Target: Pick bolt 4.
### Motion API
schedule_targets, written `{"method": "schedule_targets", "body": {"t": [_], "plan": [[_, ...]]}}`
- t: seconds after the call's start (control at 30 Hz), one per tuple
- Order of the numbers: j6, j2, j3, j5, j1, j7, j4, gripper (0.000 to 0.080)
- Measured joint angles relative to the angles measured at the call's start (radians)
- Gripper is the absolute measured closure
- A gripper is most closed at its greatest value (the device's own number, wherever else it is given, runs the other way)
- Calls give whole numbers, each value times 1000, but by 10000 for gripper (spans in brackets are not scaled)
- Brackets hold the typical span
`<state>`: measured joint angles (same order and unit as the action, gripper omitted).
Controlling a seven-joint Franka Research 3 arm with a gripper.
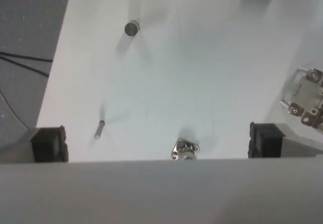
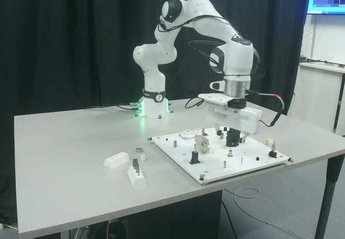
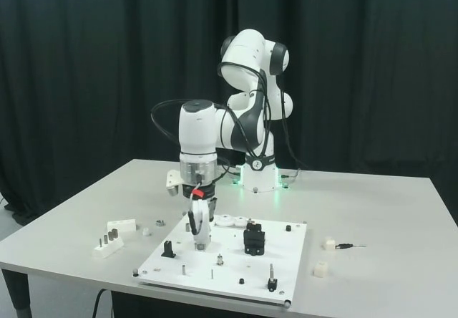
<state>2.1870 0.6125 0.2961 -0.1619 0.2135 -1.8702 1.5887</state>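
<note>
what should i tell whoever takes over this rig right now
Gripper: open, holding nothing, hanging low over the white board.
Bolts: a thin pin-like one and a small bright one stand on the board near the fingers; which one is bolt 4 cannot be told. More pins sit in a white holder off the board.
Done: arm is over the board.
Left: line up on bolt 4, come down, close, lift.

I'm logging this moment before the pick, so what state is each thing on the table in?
gripper: open, holding nothing, above the white board.
white board: flat on the grey table.
thin pin: upright on the board, untouched.
black round part: standing on the board, apart from the pin.
white holder block: on the table beside the board, small parts standing in it.
</note>
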Motion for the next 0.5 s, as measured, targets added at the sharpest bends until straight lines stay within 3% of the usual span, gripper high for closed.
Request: {"method": "schedule_targets", "body": {"t": [0.5], "plan": [[-25, 0, 0, 1, 2, 37, -21, 3]]}}
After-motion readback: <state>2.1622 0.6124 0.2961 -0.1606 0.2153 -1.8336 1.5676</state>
